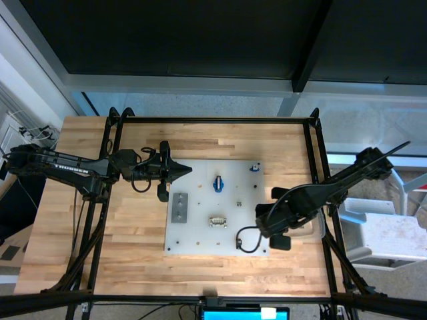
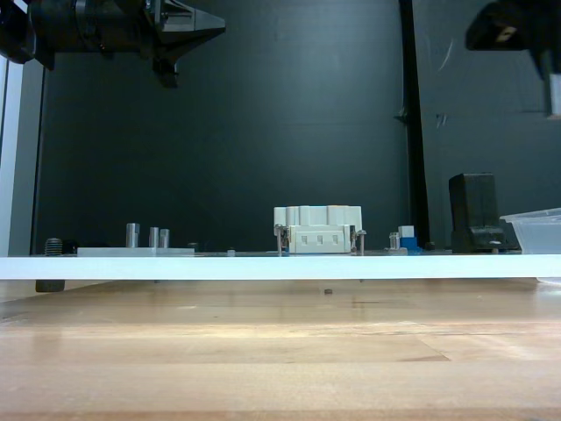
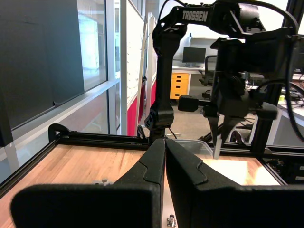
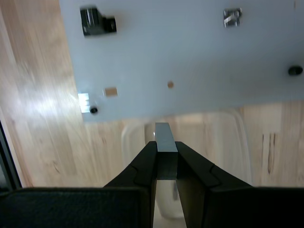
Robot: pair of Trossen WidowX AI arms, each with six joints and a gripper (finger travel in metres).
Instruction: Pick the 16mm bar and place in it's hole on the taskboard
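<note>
We're on the carry: bar [image 4: 166, 138] clamped in the right gripper [image 4: 166, 153] fingers, high over the bin [image 4: 237, 142] beside the board [image 1: 200, 233]. Left gripper [image 3: 165, 142] hovers over the board's left side, fingers together. Next, we'd line it up over its hole.

Grey metal bar [image 4: 165, 135] held lengthwise between the right gripper's [image 4: 166, 147] closed fingers, its blunt end jutting past the fingertips. It hangs high in the air just off the white board's [image 4: 190, 57] edge, clear of its hole.
</note>
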